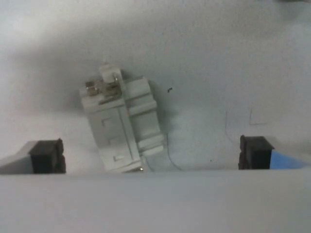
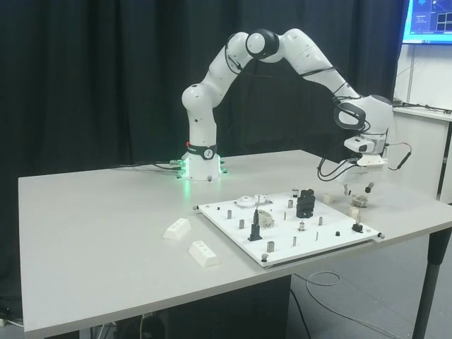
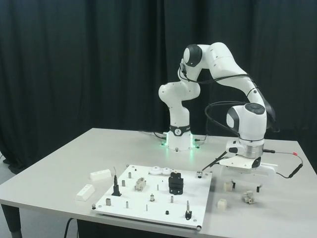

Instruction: Remove USB.

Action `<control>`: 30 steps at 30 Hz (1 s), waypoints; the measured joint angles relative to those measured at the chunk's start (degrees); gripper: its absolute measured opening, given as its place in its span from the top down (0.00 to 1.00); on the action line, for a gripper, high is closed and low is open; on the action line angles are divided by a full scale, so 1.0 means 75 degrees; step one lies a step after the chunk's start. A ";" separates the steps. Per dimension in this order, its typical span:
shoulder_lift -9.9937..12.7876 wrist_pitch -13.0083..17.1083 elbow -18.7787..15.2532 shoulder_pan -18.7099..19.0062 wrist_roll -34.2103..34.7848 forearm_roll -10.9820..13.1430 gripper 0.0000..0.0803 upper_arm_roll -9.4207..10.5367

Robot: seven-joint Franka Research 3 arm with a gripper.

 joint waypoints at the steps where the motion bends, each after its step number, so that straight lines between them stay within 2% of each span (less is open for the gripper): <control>1: 0.0000 -0.0035 0.0021 -0.0002 0.0006 0.0000 0.02 -0.0003; 15: 0.0000 -0.0379 0.0267 -0.0006 0.0010 0.0000 0.00 -0.0055; 30: 0.0000 -0.0393 0.0307 -0.0006 0.0016 -0.0001 0.00 -0.0095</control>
